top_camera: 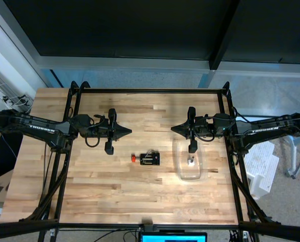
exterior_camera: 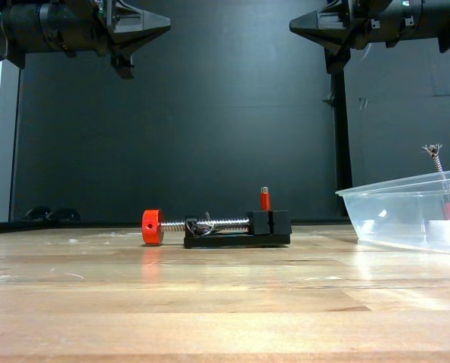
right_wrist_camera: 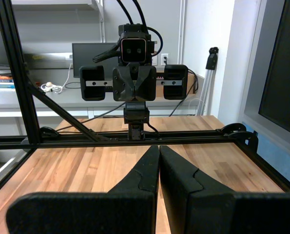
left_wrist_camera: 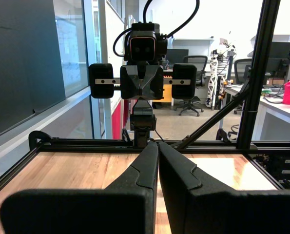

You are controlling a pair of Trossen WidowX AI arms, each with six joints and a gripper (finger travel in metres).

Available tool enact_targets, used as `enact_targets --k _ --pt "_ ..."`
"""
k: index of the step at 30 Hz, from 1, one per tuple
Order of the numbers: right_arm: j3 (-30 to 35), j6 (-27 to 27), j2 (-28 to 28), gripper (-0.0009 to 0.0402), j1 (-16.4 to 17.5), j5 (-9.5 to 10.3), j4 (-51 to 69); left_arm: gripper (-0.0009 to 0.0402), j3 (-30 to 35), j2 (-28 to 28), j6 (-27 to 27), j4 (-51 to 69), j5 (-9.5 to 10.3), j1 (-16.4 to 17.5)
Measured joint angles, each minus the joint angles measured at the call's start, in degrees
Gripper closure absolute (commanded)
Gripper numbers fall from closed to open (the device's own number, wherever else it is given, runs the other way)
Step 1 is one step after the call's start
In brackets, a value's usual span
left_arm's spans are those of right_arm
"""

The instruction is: Pick the RCA connector and install on taskboard

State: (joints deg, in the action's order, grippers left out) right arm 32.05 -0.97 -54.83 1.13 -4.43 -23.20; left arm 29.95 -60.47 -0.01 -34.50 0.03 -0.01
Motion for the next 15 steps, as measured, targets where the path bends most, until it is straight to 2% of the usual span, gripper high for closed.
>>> enact_targets --k 1,3,15 --pt "0.0 0.0 0.0 0.0393 0.0 0.28 -0.02 0.0393 0.0 0.0 0.0 -0.02 0.0 0.0" --pt "0.0 0.17 0.0 0.0393 -0.04 2.34 -0.11 0.0393 0.0 0.0 0.0 0.0 0.02 0.0" --pt "0.0 -0.04 0.0 0.0393 -0.02 2.56 -0.17 0.0393 -0.02 0.0 0.0 -0.02 0.02 0.0"
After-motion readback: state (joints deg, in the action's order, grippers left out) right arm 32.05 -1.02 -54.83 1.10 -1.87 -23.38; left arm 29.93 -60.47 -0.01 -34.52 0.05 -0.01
